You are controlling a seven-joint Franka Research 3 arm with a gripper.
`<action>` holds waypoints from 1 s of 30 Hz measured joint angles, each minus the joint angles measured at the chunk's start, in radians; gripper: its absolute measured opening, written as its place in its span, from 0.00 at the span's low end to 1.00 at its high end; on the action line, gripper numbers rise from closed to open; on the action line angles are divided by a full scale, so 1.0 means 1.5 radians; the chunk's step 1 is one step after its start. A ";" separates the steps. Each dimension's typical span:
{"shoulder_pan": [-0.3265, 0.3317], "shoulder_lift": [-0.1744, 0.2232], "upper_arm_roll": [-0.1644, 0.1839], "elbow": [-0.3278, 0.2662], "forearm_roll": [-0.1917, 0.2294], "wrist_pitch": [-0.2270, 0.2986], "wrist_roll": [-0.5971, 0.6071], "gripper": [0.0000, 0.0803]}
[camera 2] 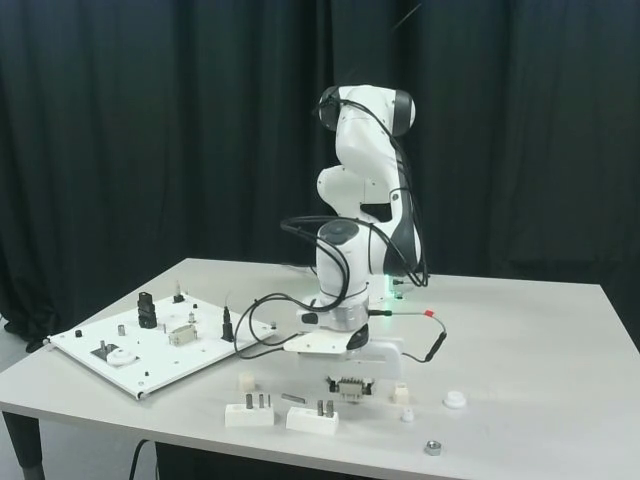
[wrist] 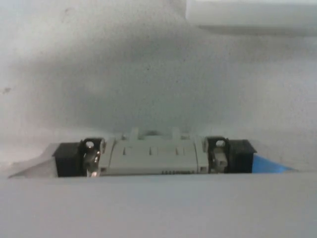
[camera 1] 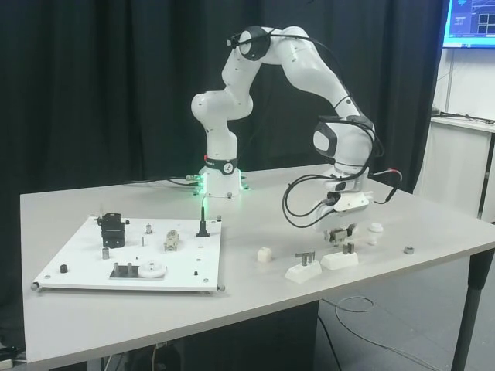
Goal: Insert waterproof.
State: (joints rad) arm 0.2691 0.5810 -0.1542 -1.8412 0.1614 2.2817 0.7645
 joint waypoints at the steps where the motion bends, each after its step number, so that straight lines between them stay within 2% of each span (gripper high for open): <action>1: 0.000 -0.002 0.000 0.000 -0.001 -0.003 0.000 0.77; 10: 0.000 -0.019 -0.004 0.003 -0.004 -0.025 0.000 0.76; 30: 0.000 -0.020 -0.009 0.010 -0.007 -0.033 0.000 0.76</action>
State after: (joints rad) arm 0.2691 0.5502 -0.1677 -1.8257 0.1504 2.2323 0.7645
